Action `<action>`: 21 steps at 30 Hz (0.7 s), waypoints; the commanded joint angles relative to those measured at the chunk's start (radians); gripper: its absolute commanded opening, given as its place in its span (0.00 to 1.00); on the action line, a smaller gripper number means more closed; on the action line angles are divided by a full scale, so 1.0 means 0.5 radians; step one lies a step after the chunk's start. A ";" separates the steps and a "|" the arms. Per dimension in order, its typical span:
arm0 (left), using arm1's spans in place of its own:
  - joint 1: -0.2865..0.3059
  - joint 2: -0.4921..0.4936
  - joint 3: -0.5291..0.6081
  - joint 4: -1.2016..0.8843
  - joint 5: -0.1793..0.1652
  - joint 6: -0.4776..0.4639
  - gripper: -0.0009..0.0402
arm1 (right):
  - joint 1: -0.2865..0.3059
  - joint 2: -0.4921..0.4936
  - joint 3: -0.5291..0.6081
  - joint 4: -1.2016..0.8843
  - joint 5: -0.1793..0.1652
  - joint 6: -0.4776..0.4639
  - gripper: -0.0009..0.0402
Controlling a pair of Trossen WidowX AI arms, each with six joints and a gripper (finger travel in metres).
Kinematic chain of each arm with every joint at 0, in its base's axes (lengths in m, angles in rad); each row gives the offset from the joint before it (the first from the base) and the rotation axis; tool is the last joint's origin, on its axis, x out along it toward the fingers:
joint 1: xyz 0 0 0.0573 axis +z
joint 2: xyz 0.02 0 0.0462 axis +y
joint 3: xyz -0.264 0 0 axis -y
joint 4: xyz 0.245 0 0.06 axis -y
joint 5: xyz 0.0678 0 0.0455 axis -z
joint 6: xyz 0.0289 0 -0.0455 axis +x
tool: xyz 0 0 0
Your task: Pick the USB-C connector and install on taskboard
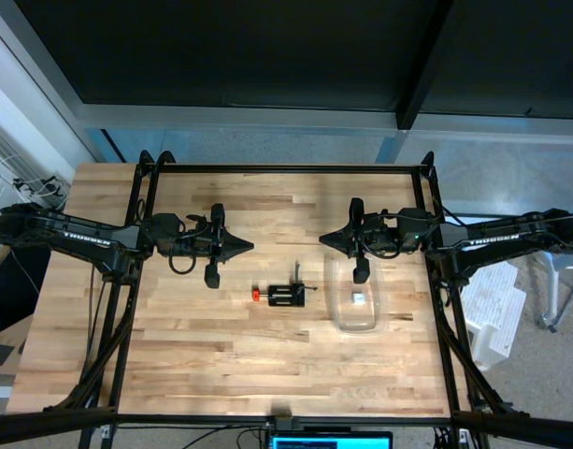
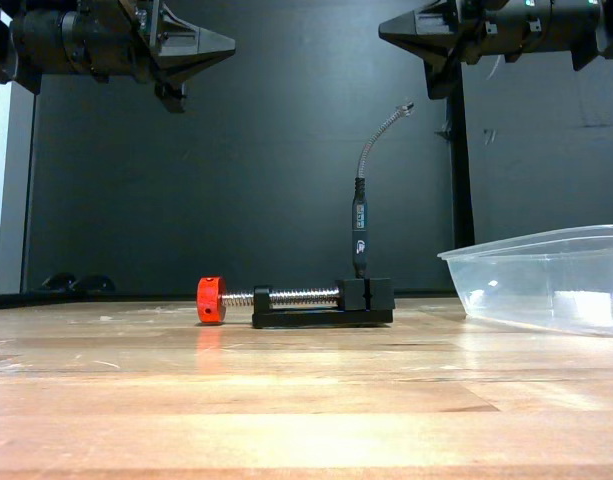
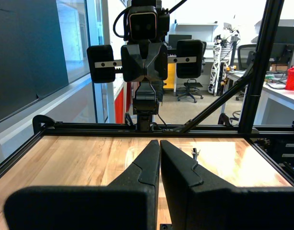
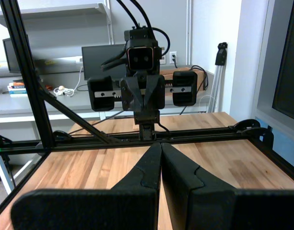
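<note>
The taskboard [image 1: 288, 296] is a small black block lying mid-table, its red-orange knob [image 2: 210, 300] pointing left. A thin dark upright piece [image 2: 359, 228] with a coiled metal stalk stands in the block's right end. I cannot tell whether that piece is the USB-C connector; no other dark plug shows. My left gripper [image 1: 246, 247] hovers high, behind and left of the block, shut and empty. My right gripper [image 1: 326, 239] hovers high, behind and right of it, also shut and empty. The two tips face each other, apart. In the wrist views, the left fingertips [image 3: 159, 142] and right fingertips [image 4: 161, 143] are closed together.
A clear plastic tray [image 1: 340, 313] lies just right of the taskboard, under the right gripper, with a small white piece [image 1: 358, 298] inside. A black frame [image 1: 286, 169] runs around the table. The tray's rim [image 2: 526, 250] stands taller than the block.
</note>
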 commanded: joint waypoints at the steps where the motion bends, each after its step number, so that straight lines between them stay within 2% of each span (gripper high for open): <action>1: 0.000 0.000 0.001 0.001 0.000 0.000 0.02 | 0.000 0.000 -0.034 0.045 0.001 0.003 0.02; 14: 0.000 0.000 0.001 0.001 0.000 0.000 0.02 | -0.002 0.000 -0.128 0.117 -0.005 0.003 0.02; 16: 0.000 0.000 0.001 0.001 0.000 0.000 0.02 | -0.002 0.000 -0.129 0.117 -0.034 0.002 0.02; 21: 0.000 0.000 0.001 0.001 0.000 0.000 0.02 | -0.002 0.000 -0.129 0.117 -0.032 0.005 0.02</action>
